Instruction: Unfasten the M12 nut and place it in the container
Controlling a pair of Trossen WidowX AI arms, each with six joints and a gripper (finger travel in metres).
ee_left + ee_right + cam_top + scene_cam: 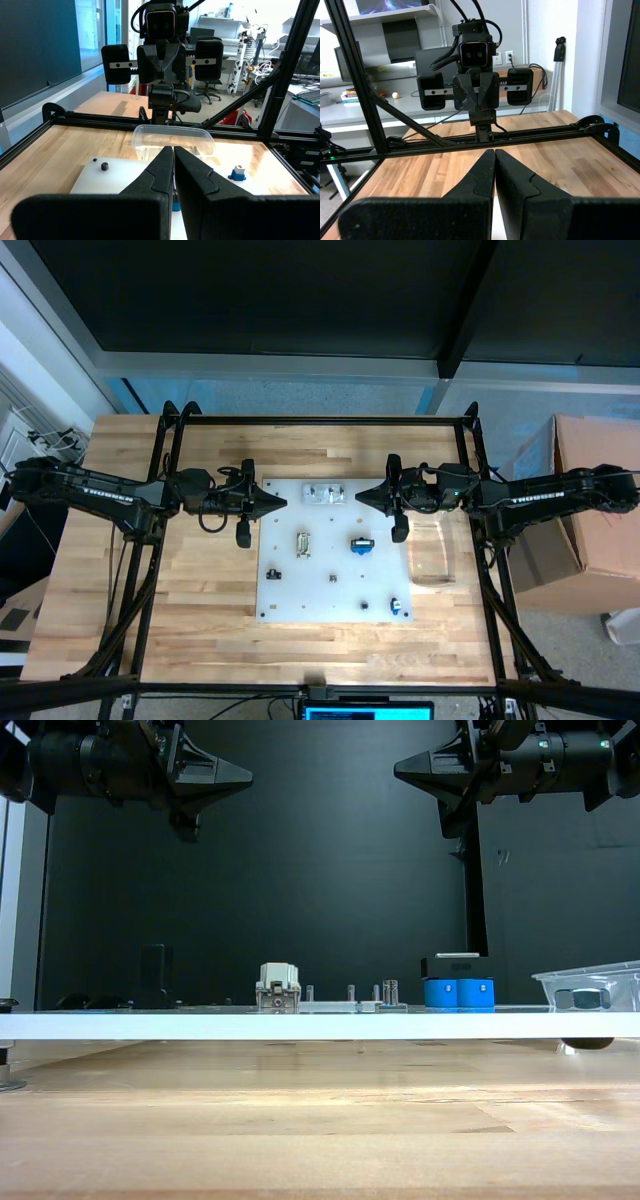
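**While both arms hang high, the nut is not yet loosened**

As far as I can judge, nothing is done yet. The M12 nut [583,999] sits on its stud at the white board's [300,590] near right edge, not in the container [432,582] beside it. The left gripper [173,150] and right gripper [495,152] hover over the board's far part, fingers pressed together, gripping nothing. Unscrewing, lifting and dropping are all left.
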